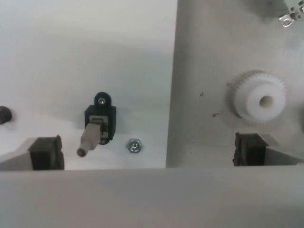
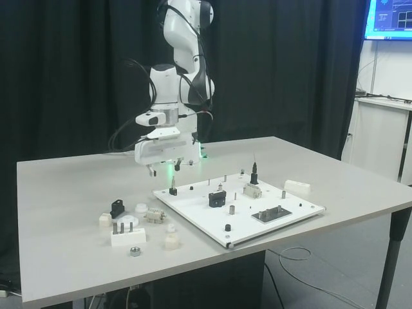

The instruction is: Pick D-SUB.

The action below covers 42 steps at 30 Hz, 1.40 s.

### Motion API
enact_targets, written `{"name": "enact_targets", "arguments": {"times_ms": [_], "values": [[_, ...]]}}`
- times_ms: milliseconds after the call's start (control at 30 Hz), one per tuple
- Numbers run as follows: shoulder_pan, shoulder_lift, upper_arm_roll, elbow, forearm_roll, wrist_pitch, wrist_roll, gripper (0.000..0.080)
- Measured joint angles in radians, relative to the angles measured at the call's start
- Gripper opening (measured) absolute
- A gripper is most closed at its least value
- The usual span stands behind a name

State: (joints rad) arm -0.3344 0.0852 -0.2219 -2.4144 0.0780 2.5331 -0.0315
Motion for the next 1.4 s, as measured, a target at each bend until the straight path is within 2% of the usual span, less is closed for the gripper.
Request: {"name": "enact_targets", "arguments": {"times_ms": [567,867,1267,1400], "values": [[0.000,0.006,-0.009,0.064,-0.019,-0.038,0.013,0.0800],[-0.002,0.030,-0.022,0.110,-0.055,-0.040,0.001,0.0800],[-0.024,0.086,-0.042,0.183,-0.066,-0.022,-0.161,0.0800],[-0.036,0.098,-0.044,0.196,-0.065,-0.018,-0.266,0.0800]]}}
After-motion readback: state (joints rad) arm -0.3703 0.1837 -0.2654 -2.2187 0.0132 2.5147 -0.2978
